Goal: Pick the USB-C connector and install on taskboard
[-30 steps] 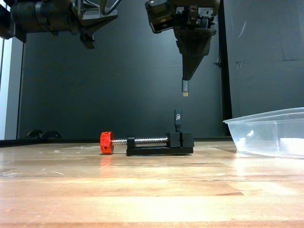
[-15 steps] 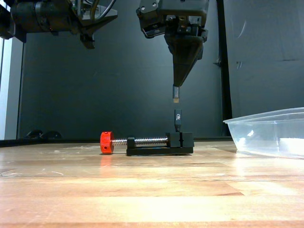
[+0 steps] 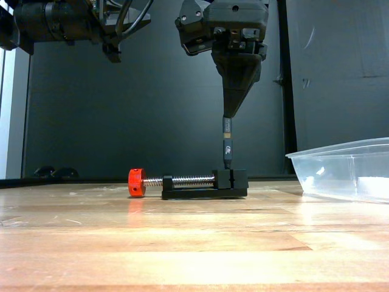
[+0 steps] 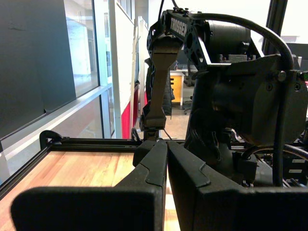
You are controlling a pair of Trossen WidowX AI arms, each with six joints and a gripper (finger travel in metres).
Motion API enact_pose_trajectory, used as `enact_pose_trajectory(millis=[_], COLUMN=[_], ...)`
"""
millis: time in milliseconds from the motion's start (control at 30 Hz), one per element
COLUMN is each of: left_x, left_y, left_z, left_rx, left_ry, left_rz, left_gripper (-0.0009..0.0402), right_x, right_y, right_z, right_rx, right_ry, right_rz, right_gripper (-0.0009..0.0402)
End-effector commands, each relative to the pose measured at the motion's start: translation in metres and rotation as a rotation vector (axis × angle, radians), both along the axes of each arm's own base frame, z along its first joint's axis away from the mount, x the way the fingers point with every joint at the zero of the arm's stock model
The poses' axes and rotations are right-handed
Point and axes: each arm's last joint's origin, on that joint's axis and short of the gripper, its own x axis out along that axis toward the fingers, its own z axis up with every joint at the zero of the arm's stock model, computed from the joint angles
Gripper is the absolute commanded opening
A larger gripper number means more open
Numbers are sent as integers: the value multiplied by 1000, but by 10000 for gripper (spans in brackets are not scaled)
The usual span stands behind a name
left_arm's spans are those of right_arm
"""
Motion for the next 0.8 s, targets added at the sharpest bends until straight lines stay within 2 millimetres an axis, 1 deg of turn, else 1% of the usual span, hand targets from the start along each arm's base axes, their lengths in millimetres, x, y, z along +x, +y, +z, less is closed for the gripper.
enact_pose_trajectory(millis=[33,800], left_x=[0,0], left_y=[0,0], left_z=[0,0], left_rx=[0,0], left_ry=[0,0], left_rz=[0,0], left_gripper=[0,0], right_x=[0,-1], right_y=[0,0], right_z=[0,-2], right_rx=[0,0], right_ry=[-3,1], right_rz=[-7,-8], right_gripper=[0,0])
